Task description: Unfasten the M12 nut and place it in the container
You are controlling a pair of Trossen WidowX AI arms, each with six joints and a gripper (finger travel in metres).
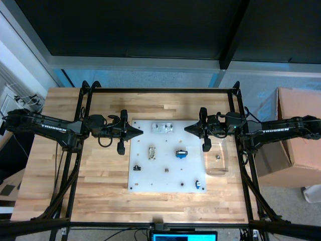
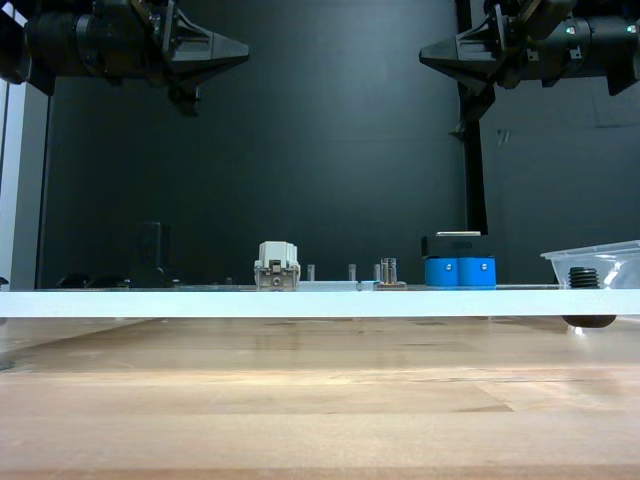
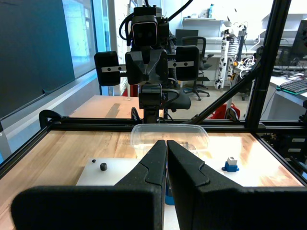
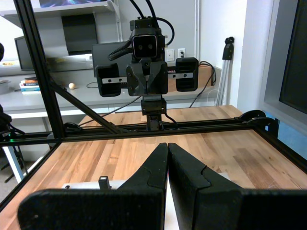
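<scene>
The silver M12 nut [image 1: 218,156] lies free in the clear container [image 1: 224,172], below and behind the right claw [image 1: 186,129]. That claw is pressed together and empty, as is the left claw [image 1: 141,132] facing it. The nut looks light, rigid and slippery, so it is probably best pinched across opposite flats.

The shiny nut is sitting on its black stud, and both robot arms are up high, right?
No. The high view shows the silver nut lying free in the clear container, not on its stud, whose ribs show bare. The left gripper and right gripper are indeed up high, jaws shut and empty.
</scene>
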